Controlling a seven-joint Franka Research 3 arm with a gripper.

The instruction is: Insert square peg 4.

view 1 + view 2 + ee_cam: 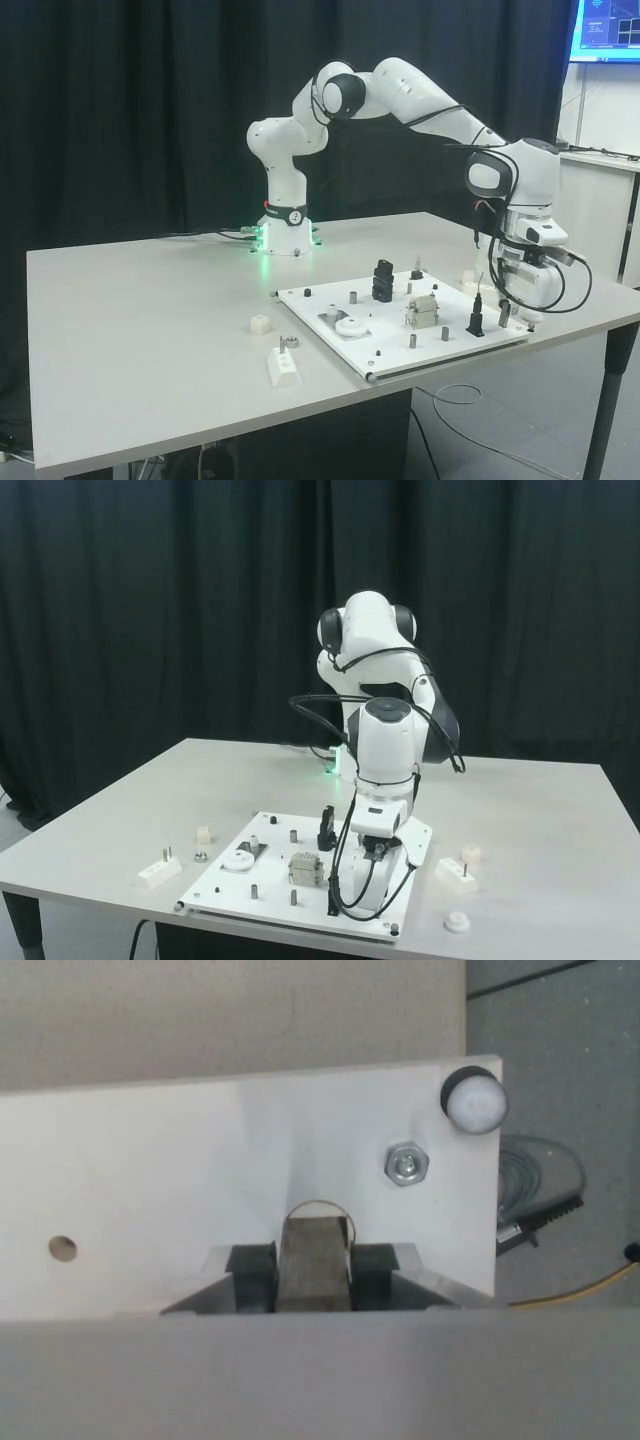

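So the claw (314,1285) has its two fingers clamped on the square peg (314,1265), one on each flat side, and the peg sits right over a hole in the white board (180,1180), near the board's corner where a hex nut (407,1163) and a round white-capped stud (473,1100) stick up. From the first room view the arm (400,90) reaches out so the claw hangs low at the far edge of the board (400,330) on the grey worktop (140,300). The peg itself looks like a short grey metal block, so probably stiff, fairly dense for its bulk, and smooth enough to slip if squeezed on the corners. Holding it on two opposite flats, up near the top end, seems like the right call, since that leaves the lower end free to go in. Nothing fragile about it, but a square fit likely jams if the peg goes in tilted or twisted. How deep it sits in the hole can't be made out from the wrist view.
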